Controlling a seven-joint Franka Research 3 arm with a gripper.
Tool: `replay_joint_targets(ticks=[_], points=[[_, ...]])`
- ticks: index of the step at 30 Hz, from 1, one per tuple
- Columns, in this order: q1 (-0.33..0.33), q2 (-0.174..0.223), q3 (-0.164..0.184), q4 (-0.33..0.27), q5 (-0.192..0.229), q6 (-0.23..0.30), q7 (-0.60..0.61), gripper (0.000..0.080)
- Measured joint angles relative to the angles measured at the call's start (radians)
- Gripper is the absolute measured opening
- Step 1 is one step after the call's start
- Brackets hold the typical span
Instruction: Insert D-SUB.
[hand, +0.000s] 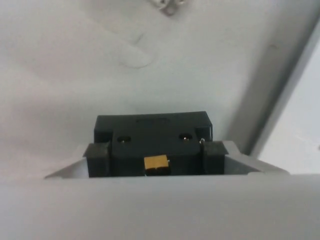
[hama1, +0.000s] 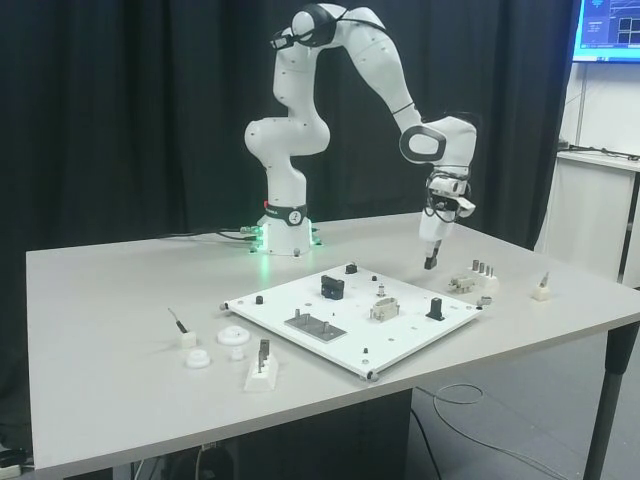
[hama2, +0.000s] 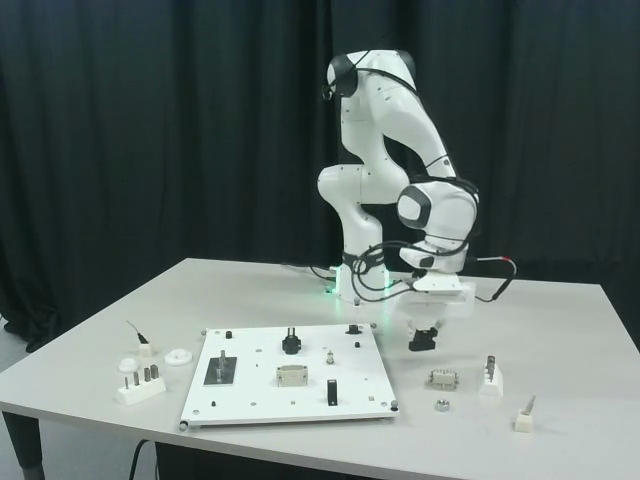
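Our gripper (hama2: 423, 341) pinches a black, blocky D-SUB connector (hand: 152, 141) between its two fingers; in the wrist view we see the plug's flat matte body, two small screw holes on its face and a small metallic tab at its near edge. The fingers are pressed against the plug's sides.

We take the white board (hama2: 262, 398) as our landmark. It is a flat, square plate lying on the grey table (hama1: 100, 300), with small black and metal fixtures standing on it. The gripper hangs in the air just beyond the board's edge on the side away from the gears, above bare table, with the plug clear of the surface. A boxy metal socket (hama2: 291, 376) sits near the board's middle, well apart from the held plug. Just off the board, below the gripper, lies a small metal connector part (hama2: 441, 378).

The arm (hama1: 375, 70) arches high from its green-lit base (hama1: 280, 235) behind the board, elbow up, wrist pointing down.
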Motion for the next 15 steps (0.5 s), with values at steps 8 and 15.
replay_joint_targets(ticks=[8,15], points=[[-0.049,-0.043,-0.002,0.041,-0.001,-0.078,0.022,0.038],[-0.114,-0.081,-0.007,0.086,-0.027,-0.155,0.034,0.038]])
